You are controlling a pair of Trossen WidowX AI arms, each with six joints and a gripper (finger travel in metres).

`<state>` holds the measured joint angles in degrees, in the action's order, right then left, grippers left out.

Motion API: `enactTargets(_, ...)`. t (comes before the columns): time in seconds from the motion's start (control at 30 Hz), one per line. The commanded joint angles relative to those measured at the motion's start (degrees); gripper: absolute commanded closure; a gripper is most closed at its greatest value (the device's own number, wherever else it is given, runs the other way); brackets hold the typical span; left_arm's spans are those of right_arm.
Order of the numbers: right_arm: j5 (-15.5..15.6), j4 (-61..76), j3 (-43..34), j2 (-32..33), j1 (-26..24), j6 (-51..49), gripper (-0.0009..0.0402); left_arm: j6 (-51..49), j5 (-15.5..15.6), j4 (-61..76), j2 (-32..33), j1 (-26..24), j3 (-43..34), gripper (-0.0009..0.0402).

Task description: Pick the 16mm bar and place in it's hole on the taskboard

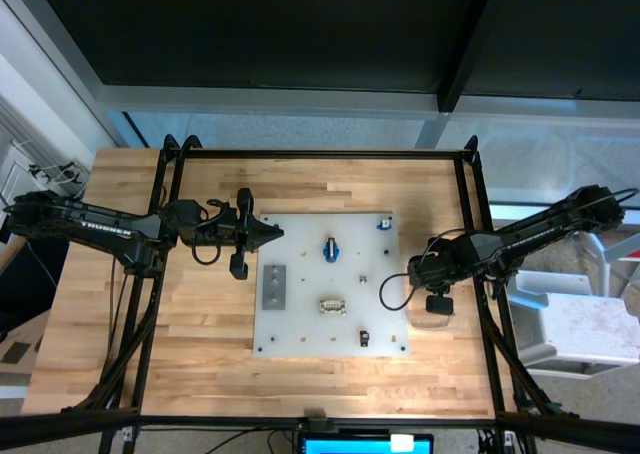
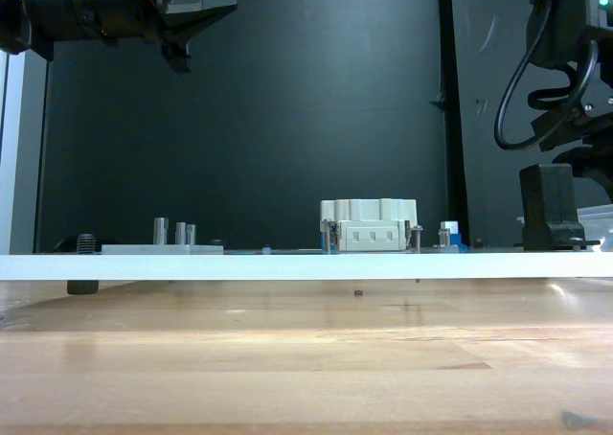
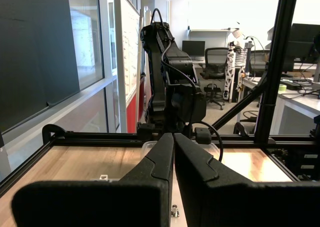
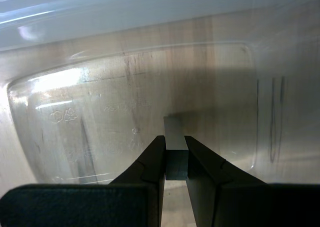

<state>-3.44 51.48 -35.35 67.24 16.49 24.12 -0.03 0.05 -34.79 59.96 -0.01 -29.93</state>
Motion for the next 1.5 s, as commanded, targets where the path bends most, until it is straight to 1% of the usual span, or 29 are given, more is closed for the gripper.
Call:
enactTargets(0.03, 0.0, 0.37, -0.02, -0.2, 0.04, 0.35, 0.0391, 0.02, -0.02, 0.0, 0.02, 0.0, -0.02, 0.0393)
enactTargets(0.17, -0.04, 0.5, -0.02, -0.57, 0.09, 0.52, 0.0386, 0.02, -0.02, 0.0, 0.02, 0.0, -0.02, 0.0393)
enactTargets(0.37, -0.04, 3.63, -1.79, -1.25, 0.28, 0.52, 0.0394, 0.0, -0.02, 0.0, 0.02, 0.0, -0.02, 0.0393)
enactTargets(0.57, 0.0, 9.46, -8.48, -1.25, 1.4, 1.62, 0.0393, 0.0, -0.02, 0.0, 0.02, 0.0, -0.02, 0.0393)
enactTargets(0.73, 0.0, 16.63, -17.14, 0.09, 3.1, 8.07, 0.0393, 0.02, -0.02, 0.0, 0.02, 0.02, -0.02, 0.0393)
enactTargets(0.93, 0.09, 21.42, -26.62, 4.28, 7.04, 15.72, 0.0393, 0.0, -0.02, -0.02, 0.02, 0.0, -0.02, 0.0393)
enactTargets(1.07, 0.63, 22.21, -31.74, 7.39, 9.29, 16.63, 0.0393, 0.02, -0.02, 0.0, 0.02, 0.0, -0.02, 0.0393)
enactTargets(1.23, 0.52, 25.31, -38.14, 12.63, 11.39, 19.04, 0.0393, 0.02, -0.02, 0.0, 0.02, 0.0, -0.02, 0.0393)
enactTargets(1.5, 0.48, 24.9, -44.68, 20.2, 13.55, 30.25, 0.0393, 0.02, -0.02, -0.02, 0.02, 0.0, -0.02, 0.0393)
